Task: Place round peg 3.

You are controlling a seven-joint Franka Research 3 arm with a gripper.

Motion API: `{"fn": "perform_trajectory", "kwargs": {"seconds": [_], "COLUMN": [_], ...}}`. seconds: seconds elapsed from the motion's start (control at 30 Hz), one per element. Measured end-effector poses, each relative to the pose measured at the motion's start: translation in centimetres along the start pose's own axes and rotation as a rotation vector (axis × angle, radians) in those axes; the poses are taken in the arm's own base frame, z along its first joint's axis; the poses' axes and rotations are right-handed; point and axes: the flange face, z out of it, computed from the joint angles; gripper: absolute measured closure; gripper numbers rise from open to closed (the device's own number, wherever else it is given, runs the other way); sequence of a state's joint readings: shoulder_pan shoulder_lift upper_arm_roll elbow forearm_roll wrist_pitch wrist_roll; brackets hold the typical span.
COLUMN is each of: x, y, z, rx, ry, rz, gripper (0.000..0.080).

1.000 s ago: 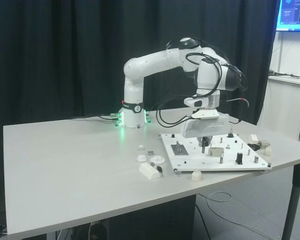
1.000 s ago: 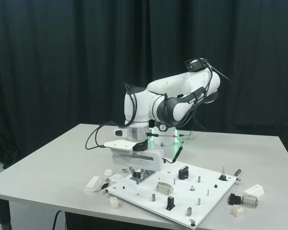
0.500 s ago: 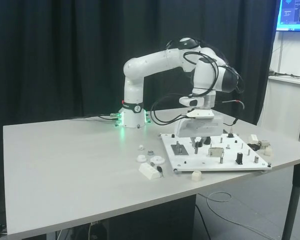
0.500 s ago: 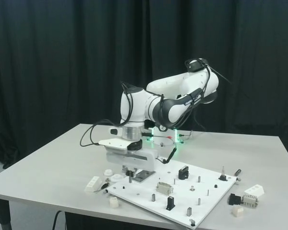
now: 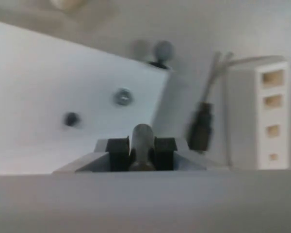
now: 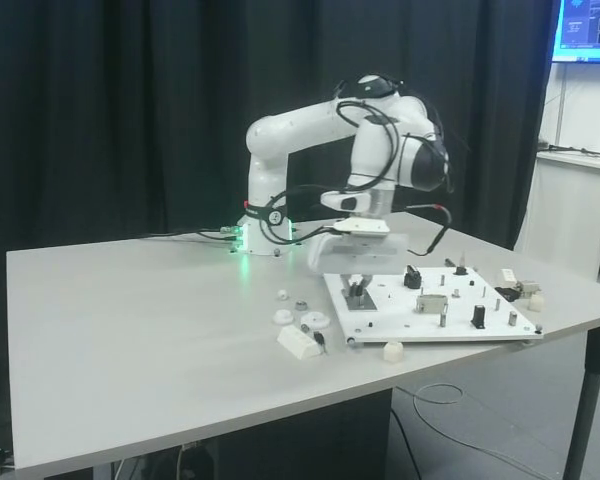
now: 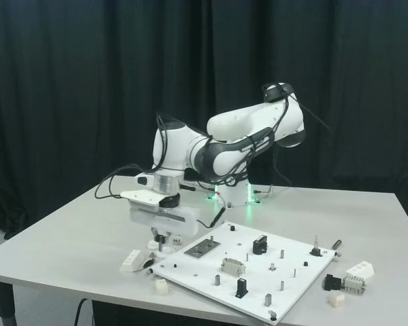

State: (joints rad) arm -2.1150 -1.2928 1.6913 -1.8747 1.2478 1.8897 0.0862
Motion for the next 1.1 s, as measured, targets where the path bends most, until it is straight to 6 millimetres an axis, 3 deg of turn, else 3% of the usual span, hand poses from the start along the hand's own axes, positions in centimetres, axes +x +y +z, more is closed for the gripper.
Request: {"fn": "perform_trajectory", "kwargs": {"seconds": [0.47,1.1], "x": [0.6,-0.2], "y": [4.0,4.2], "z": [2.6,6.0], "rx": [0.063,0.091], "ry": [-0.005,0.013], "rz": [0.002,-0.004], "gripper": [0.0698,0.0698]}}
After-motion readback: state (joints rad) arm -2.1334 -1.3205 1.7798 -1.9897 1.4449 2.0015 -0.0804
